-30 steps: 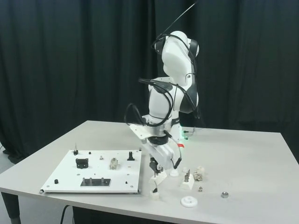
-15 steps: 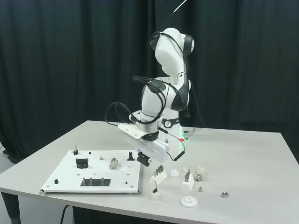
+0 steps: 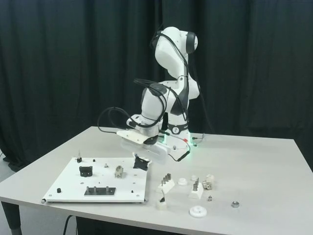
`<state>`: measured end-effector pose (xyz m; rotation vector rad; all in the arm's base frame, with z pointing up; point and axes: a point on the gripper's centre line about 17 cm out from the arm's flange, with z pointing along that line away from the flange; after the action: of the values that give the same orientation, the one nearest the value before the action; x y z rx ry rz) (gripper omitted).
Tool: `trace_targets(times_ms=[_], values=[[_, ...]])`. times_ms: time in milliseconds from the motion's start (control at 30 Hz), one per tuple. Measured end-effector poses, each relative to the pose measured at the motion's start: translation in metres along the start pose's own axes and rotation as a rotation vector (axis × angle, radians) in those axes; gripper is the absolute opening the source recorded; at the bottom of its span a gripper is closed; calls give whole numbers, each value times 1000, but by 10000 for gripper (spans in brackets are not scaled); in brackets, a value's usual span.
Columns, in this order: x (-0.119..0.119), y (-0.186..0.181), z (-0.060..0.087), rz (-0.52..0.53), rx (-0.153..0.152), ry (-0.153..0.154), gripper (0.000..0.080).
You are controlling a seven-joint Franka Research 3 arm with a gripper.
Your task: Insert D-SUB.
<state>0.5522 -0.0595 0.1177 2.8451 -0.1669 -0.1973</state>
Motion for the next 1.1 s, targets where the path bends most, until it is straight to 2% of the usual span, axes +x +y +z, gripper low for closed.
trace_targets(times_ms=[200, 633, 1100], values=[[-5, 19, 9, -63, -8, 16, 386], [-13, 67, 20, -194, 7, 83, 386], [-23, 125, 23, -151, 40, 160, 386]])
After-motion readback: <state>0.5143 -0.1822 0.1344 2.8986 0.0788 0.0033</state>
